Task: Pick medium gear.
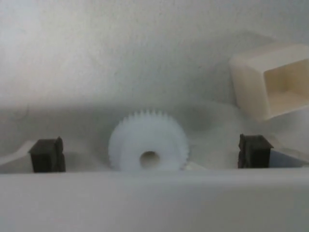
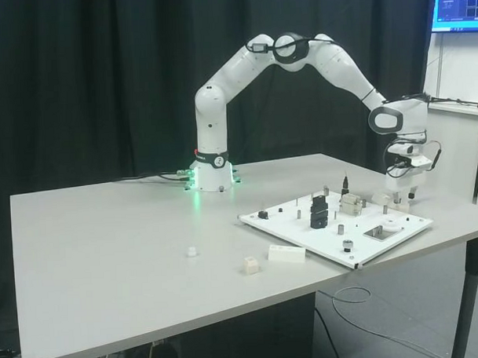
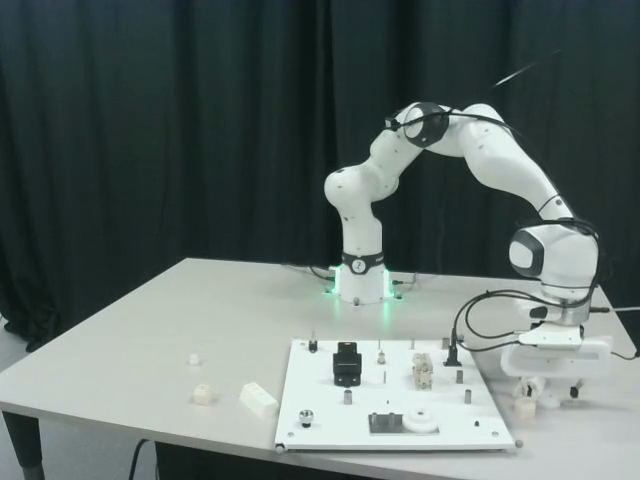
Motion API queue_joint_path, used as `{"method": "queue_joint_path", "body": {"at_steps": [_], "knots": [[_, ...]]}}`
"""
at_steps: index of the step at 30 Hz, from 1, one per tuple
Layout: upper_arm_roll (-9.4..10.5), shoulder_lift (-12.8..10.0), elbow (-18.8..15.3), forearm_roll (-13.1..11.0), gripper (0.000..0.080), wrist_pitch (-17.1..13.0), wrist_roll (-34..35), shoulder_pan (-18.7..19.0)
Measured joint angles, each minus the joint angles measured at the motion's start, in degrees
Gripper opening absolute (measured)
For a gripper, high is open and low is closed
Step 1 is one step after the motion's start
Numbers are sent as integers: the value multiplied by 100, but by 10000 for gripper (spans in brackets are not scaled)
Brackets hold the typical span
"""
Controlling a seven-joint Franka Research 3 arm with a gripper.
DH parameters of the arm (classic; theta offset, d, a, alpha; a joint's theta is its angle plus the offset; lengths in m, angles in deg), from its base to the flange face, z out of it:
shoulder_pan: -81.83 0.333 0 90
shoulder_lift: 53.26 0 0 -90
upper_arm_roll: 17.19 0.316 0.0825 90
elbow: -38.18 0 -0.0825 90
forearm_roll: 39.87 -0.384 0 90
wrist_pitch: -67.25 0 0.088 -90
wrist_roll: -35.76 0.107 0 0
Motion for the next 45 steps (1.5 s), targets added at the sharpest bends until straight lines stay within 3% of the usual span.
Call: {"method": "queue_joint_path", "body": {"at_steps": [13, 44, 45], "knots": [[0, -47, 0, -133, 800, 0, 87, 90], [-75, -196, 2, -137, 800, -205, 192, 135], [-77, -196, 2, -136, 698, -198, 192, 135]]}}
